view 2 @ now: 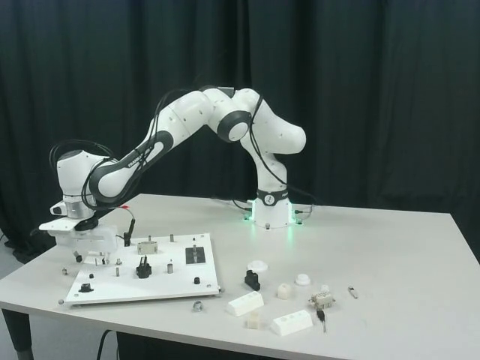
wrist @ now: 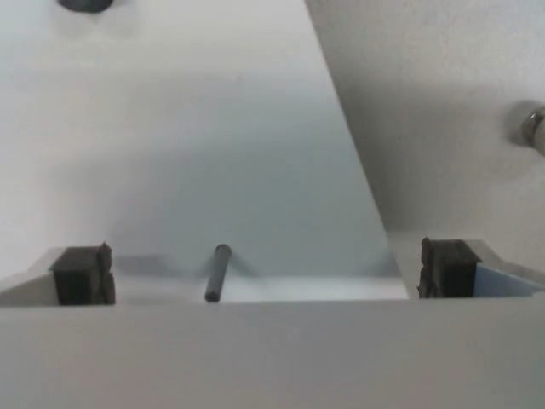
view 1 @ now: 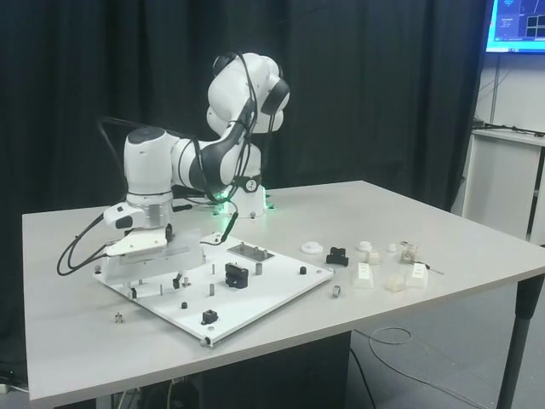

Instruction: Remove round peg 1.

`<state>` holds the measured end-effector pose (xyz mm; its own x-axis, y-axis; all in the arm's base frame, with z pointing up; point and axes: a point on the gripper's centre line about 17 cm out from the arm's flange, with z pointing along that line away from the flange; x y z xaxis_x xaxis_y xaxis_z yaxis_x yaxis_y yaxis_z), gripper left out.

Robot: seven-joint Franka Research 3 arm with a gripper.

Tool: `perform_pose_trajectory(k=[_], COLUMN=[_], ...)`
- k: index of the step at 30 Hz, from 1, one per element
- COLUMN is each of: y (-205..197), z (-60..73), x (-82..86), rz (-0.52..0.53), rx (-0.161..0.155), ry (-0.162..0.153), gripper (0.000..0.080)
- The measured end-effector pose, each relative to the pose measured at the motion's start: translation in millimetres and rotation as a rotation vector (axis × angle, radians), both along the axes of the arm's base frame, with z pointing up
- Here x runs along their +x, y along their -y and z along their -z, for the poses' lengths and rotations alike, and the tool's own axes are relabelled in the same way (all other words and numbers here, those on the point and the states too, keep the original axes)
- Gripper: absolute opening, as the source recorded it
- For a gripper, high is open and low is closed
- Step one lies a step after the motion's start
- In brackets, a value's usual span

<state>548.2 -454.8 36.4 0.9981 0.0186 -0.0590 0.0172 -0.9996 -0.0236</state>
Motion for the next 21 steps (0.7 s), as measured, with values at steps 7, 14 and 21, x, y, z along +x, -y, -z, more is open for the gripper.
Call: perform_pose_trajectory(k=[7,14,21], y=[-3.4,-6.2,-6.0], z=[-2.4,-3.4,-2.6], x=[-3.7,-5.8,-5.5], rz=[0.005,0.011,0.021], rx=[-0.010,-0.020,-0.038], ry=[0.008,0.021,0.037], gripper=[0.0800,0.0800,0.0674])
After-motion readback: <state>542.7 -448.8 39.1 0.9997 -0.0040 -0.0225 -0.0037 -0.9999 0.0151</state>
